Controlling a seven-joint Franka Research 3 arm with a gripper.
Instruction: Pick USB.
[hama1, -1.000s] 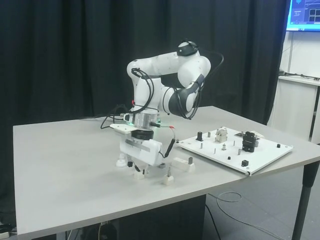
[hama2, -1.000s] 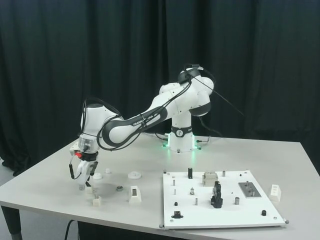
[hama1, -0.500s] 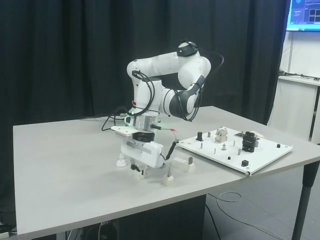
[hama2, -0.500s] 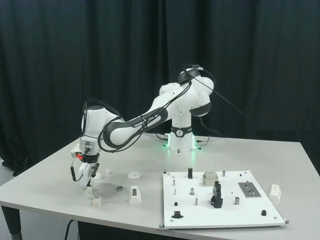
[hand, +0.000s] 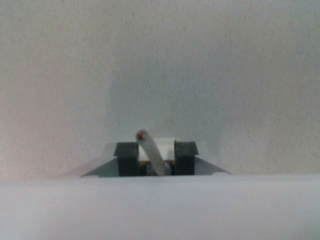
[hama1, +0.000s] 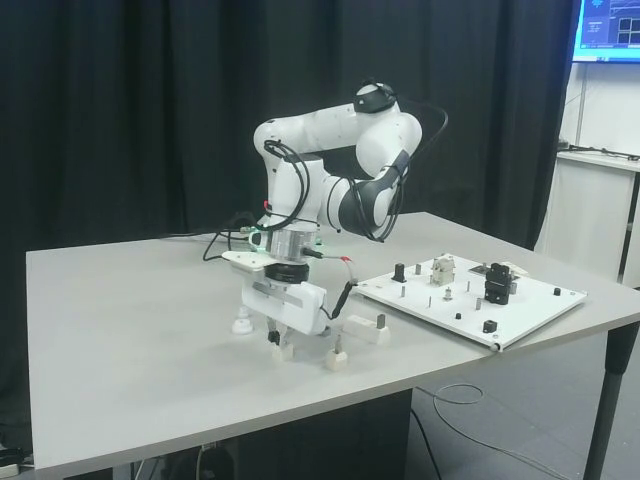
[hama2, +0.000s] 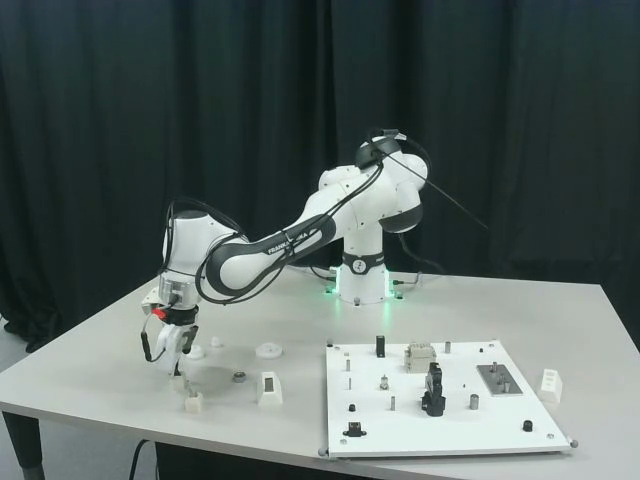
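The claw (hama1: 280, 336) hangs low over the bench (hama1: 130, 320), right on top of the USB (hama1: 283, 349), which stands in a small white holder directly beneath it. In the wrist view the two black fingertips (hand: 127, 157) sit a narrow gap apart, on either side of something half hidden by a pale cable, probably the plug. Its long axis seems upright, in line with the claw's reach. A similar white holder (hama1: 335, 358) sits just beside the claw, clear of it, so closing should catch only the USB.

Two room cameras apart from the arm (hama1: 330, 150), both showing the table (hama2: 90, 350), wrist camera seemingly close above it
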